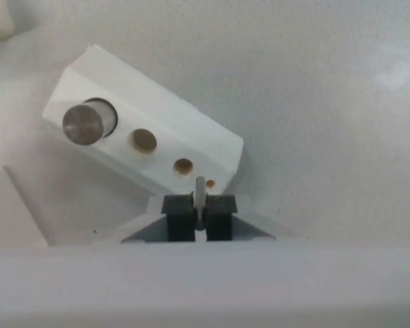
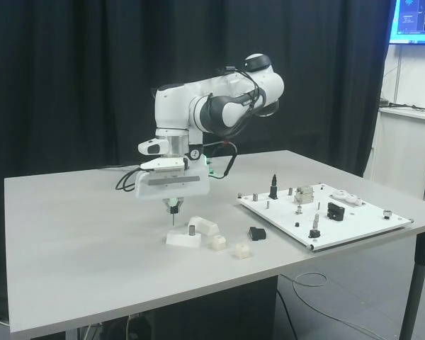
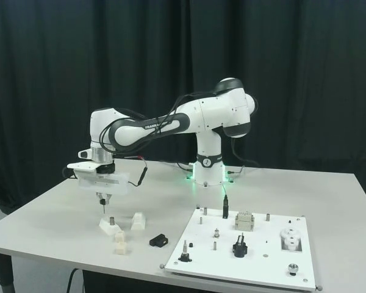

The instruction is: Insert round peg 1.

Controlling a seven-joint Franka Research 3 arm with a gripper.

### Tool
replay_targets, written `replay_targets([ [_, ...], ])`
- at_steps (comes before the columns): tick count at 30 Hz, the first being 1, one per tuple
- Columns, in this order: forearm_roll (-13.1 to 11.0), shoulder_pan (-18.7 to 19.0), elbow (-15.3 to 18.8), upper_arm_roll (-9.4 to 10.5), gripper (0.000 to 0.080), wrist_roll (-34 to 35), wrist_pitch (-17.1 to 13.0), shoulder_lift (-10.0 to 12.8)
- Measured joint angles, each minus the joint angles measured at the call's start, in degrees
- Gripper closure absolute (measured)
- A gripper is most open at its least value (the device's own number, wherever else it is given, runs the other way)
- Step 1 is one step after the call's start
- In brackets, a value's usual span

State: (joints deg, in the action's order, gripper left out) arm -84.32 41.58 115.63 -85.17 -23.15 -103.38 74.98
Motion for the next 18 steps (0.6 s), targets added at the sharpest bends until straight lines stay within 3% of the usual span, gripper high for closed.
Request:
replay_targets([
  [18,0.0,0.0,0.0,0.0,0.0772,4.1,0.1,0.0],
])
